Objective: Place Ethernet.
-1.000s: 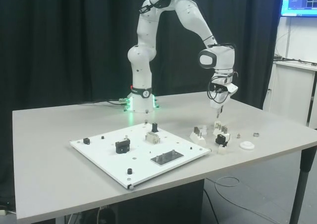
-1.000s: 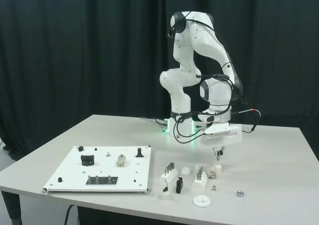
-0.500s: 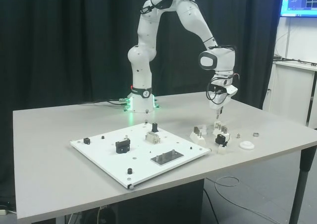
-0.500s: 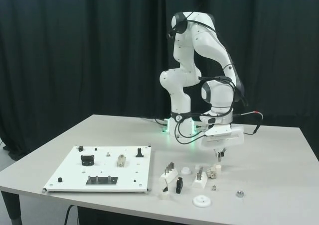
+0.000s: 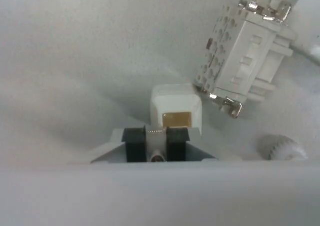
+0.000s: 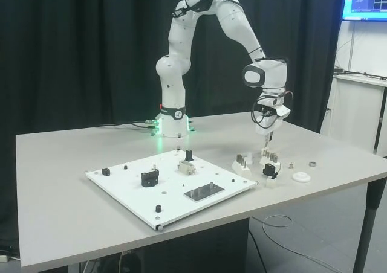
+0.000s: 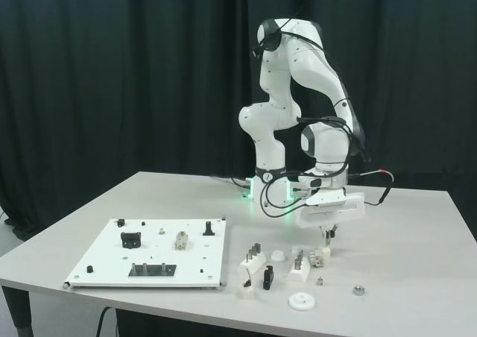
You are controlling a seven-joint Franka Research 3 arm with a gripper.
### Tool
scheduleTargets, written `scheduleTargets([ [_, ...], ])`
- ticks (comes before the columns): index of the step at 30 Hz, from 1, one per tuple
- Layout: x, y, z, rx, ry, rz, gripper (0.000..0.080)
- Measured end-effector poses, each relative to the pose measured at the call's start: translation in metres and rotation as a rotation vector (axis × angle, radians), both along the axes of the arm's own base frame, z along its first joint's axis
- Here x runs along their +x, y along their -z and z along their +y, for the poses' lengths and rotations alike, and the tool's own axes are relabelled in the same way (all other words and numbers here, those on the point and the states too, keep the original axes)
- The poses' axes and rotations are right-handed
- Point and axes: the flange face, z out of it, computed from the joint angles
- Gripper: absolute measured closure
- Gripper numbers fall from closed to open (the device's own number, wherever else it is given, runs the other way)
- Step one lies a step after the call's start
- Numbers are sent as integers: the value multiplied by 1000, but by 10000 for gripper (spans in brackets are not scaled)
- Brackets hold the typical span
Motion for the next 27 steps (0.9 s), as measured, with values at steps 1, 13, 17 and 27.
scheduleTargets([
  [1,0,0,0,0,1,0,721],
  [13,2,0,-4,0,9,-1,721],
  [17,3,0,-5,0,11,-1,721],
  [27,5,-1,-7,-2,14,-3,721],
])
